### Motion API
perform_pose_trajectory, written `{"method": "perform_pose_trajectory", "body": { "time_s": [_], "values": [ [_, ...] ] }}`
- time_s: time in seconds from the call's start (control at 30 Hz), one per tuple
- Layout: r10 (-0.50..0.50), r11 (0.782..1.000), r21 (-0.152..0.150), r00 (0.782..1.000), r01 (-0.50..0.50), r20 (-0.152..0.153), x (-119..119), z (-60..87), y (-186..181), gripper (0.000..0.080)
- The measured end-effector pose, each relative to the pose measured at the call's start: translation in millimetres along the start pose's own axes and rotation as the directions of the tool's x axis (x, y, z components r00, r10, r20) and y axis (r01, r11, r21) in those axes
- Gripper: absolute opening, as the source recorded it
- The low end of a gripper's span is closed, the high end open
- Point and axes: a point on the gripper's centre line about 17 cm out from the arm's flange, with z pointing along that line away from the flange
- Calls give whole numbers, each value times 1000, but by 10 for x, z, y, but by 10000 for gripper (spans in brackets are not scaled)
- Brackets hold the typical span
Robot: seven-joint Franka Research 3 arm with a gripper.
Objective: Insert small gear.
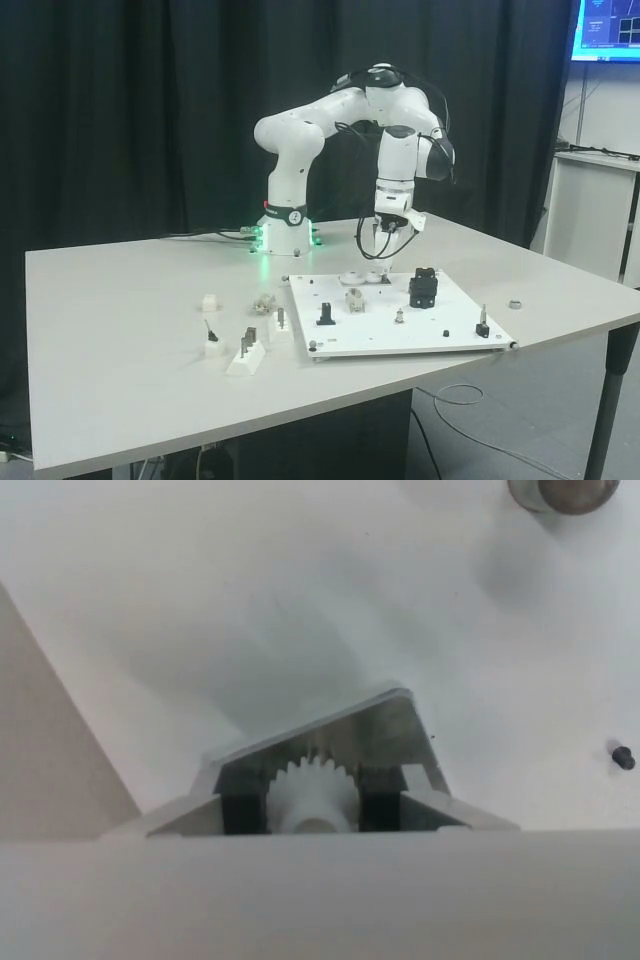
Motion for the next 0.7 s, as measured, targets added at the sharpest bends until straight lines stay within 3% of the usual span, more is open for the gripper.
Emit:
{"method": "perform_pose_trajectory", "body": {
  "time_s": [0.4, 0.7],
  "values": [
    [42, 999, -4, 999, -42, -1, 1, -1, -2, 194],
    [44, 998, -34, 999, -44, 3, 0, 0, 5, 194]
  ]
}}
